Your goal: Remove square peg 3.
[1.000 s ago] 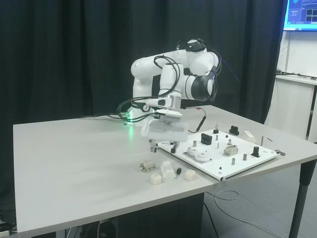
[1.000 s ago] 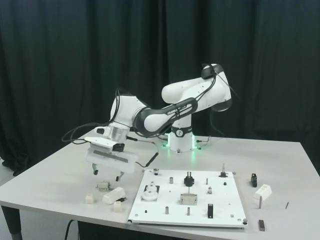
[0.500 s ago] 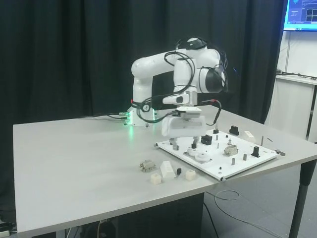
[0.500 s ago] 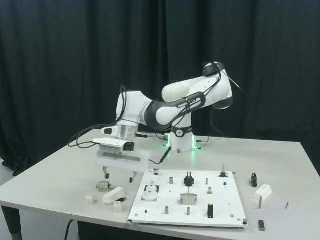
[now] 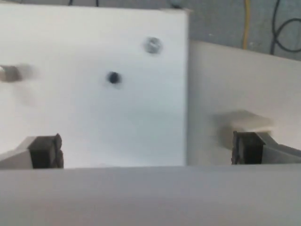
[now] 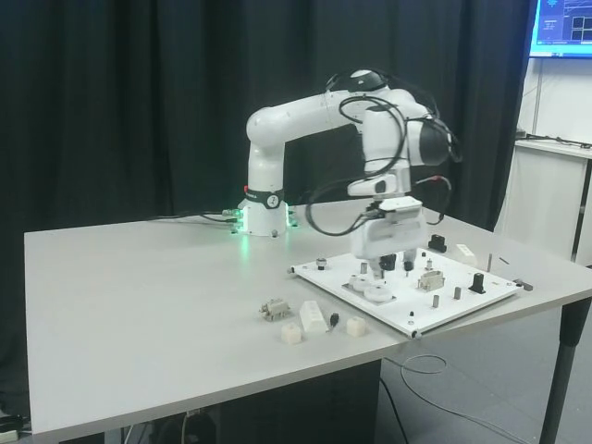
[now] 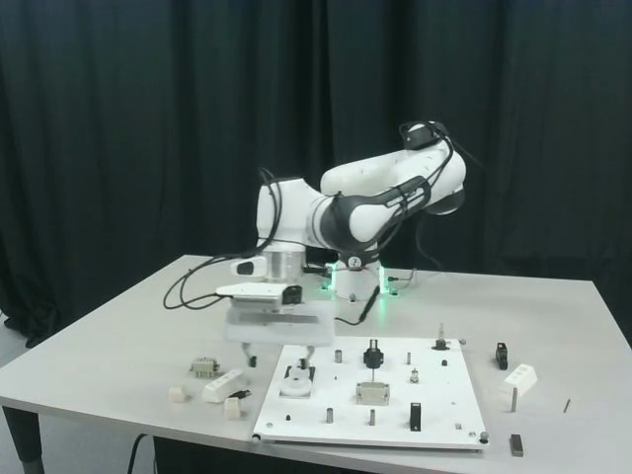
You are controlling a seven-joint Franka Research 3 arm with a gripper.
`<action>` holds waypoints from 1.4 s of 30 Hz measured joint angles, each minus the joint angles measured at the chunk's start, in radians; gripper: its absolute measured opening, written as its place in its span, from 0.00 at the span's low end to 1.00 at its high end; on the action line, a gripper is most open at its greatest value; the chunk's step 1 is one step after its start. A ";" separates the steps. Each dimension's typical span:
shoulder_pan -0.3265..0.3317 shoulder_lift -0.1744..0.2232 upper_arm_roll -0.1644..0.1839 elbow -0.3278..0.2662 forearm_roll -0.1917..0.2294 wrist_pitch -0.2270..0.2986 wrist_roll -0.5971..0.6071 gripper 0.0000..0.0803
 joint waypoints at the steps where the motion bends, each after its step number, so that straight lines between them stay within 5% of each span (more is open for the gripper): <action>1: 0.003 0.000 0.001 0.009 -0.003 -0.005 0.013 1.00; 19: 0.045 0.009 0.042 0.148 -0.054 -0.065 0.266 1.00; 42: 0.054 0.009 0.127 0.234 -0.120 -0.041 0.456 1.00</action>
